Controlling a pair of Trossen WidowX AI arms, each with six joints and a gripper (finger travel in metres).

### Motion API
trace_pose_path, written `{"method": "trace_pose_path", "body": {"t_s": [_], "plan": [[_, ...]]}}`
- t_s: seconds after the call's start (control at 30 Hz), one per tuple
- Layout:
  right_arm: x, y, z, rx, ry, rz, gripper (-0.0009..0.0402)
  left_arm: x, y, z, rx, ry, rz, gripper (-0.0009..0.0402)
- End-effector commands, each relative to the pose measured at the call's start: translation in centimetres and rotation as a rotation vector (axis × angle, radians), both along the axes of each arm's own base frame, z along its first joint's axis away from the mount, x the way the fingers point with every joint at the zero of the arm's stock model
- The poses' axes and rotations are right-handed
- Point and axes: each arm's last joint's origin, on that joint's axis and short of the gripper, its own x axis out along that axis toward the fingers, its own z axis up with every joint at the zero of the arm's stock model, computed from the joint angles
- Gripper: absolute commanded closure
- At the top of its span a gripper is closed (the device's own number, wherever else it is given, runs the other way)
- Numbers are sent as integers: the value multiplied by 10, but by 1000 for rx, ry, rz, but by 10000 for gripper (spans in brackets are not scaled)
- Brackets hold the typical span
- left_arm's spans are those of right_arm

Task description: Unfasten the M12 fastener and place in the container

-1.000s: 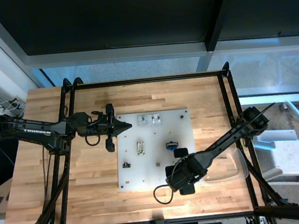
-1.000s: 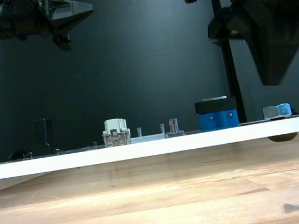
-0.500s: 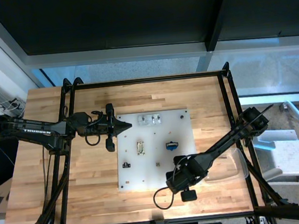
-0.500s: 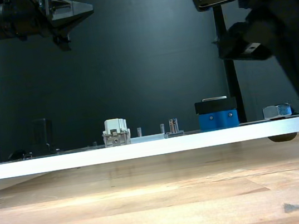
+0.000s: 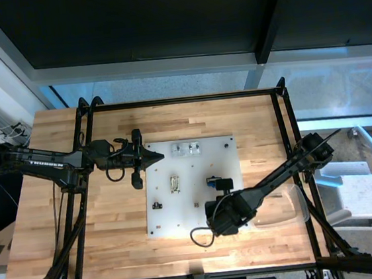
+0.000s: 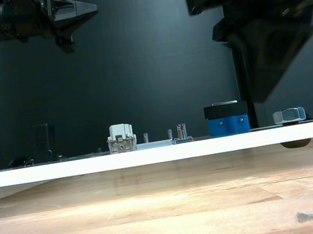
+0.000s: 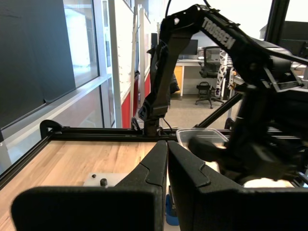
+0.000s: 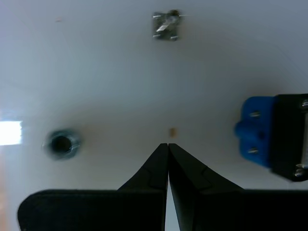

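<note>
Fingers (image 8: 155, 169) of the right gripper (image 8: 168, 144) meet empty, the M12 nut (image 8: 61, 143) off beside them; a descent would likely miss it. The left gripper (image 7: 167, 144), fingers likewise together, hangs well apart.

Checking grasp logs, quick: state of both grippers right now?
Left gripper: closed, empty, high over the board's left edge.
Right gripper: closed, empty, above the board, clear of the nut.

I see overhead glare on the white board (image 5: 180, 213) near its front edge — low view dim, the right gripper (image 6: 258, 97) a blurred silhouette.
</note>
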Motion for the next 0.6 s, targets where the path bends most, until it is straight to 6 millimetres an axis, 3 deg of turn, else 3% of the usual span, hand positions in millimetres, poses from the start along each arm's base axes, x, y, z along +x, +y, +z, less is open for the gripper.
{"method": "trace_pose_path", "body": {"t_s": [0.03, 0.3, 0.6], "plan": [[0, 2, 2, 73, 26, 7, 393, 0, 0, 0, 0, -2, 0, 393], [5, 15, 3, 371, 85, 47, 393, 0, 0, 1, 0, -3, 1, 393], [9, 17, -15, 371, 90, 40, 393, 0, 0, 0, 0, 0, 0, 393]]}}
